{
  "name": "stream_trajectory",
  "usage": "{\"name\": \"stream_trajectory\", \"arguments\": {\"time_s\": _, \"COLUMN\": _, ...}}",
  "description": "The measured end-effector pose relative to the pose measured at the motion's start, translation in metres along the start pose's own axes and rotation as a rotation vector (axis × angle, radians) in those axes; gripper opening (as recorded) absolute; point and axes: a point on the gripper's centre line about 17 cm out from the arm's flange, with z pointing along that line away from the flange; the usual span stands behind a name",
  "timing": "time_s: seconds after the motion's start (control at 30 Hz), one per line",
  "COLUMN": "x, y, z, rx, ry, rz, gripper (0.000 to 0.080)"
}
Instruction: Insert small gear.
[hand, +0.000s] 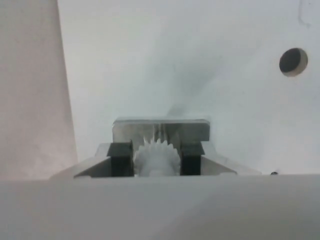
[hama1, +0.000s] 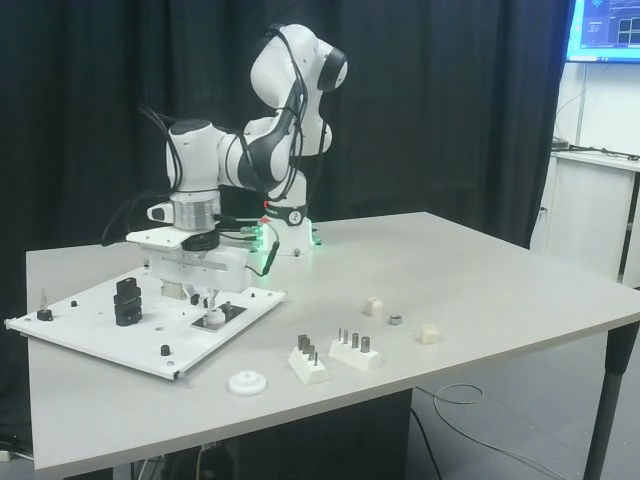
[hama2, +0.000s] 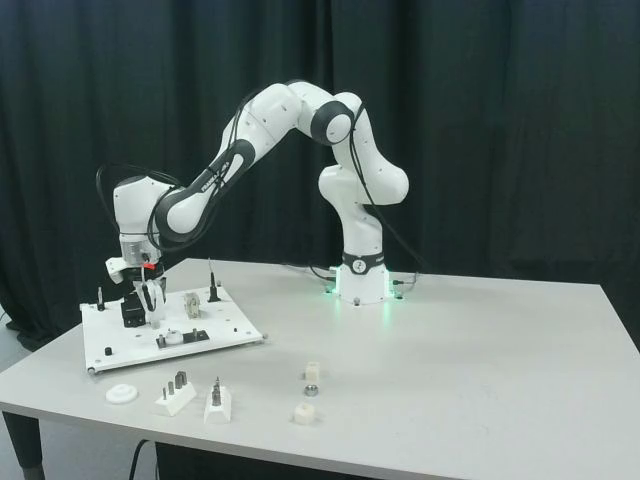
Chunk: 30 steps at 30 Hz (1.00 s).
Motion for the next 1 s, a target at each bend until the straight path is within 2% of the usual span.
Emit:
{"name": "stream_trajectory", "arguments": {"time_s": 0.23, "x": -0.002, "y": 0.001, "z": 0.002, "rx": -0.002, "ry": 0.029, "rz": 0.0, "gripper": 0.0196}}
{"name": "stream_trajectory", "arguments": {"time_s": 0.5, "x": -0.002, "y": 0.002, "z": 0.006, "rx": -0.008, "ry": 0.046, "rz": 0.001, "gripper": 0.0196}}
{"name": "stream_trajectory", "arguments": {"time_s": 1.0, "x": -0.005, "y": 0.005, "z": 0.011, "rx": -0.012, "ry": 0.046, "rz": 0.003, "gripper": 0.0196}}
